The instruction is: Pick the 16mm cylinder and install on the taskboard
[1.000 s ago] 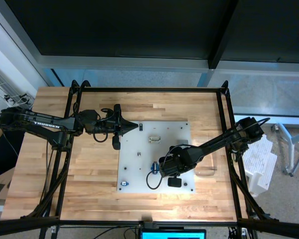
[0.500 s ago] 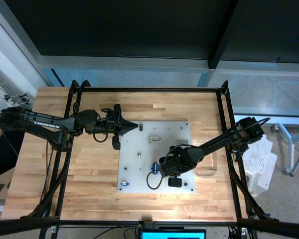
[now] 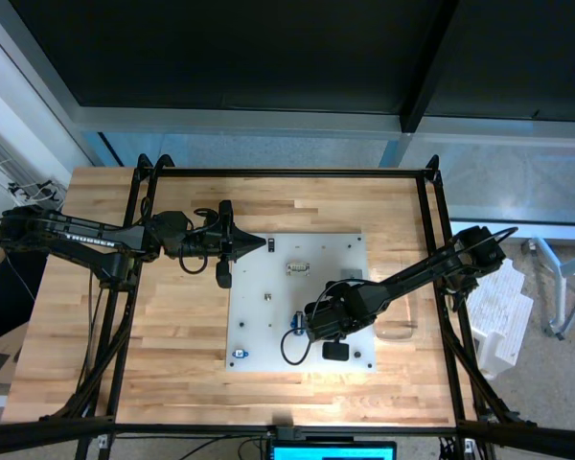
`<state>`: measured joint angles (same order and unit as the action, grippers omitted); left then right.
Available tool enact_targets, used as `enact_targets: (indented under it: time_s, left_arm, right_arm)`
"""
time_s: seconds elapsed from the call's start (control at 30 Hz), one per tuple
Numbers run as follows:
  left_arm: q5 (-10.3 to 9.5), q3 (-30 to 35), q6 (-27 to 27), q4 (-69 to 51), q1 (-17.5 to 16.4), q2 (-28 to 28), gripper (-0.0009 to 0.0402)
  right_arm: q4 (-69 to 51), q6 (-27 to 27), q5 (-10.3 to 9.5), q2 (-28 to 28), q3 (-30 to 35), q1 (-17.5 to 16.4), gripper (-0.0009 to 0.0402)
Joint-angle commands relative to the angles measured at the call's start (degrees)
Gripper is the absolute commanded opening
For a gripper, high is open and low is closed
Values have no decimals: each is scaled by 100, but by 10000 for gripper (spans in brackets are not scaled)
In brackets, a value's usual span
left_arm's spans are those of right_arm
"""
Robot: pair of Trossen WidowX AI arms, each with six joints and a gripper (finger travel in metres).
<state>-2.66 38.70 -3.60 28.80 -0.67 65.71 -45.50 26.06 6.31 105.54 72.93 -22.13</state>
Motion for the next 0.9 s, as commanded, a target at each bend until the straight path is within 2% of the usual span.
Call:
enact_targets:
  time_s: [0.03, 0.9]
  left_arm:
    - [2, 2, 2, 0, 0, 0, 0]
    - [2, 2, 2, 0, -2, 0, 0]
  right_arm:
    - [74, 0, 15, -4, 57, 0, 4]
    - [-7, 2, 20, -4, 122, 0, 4]
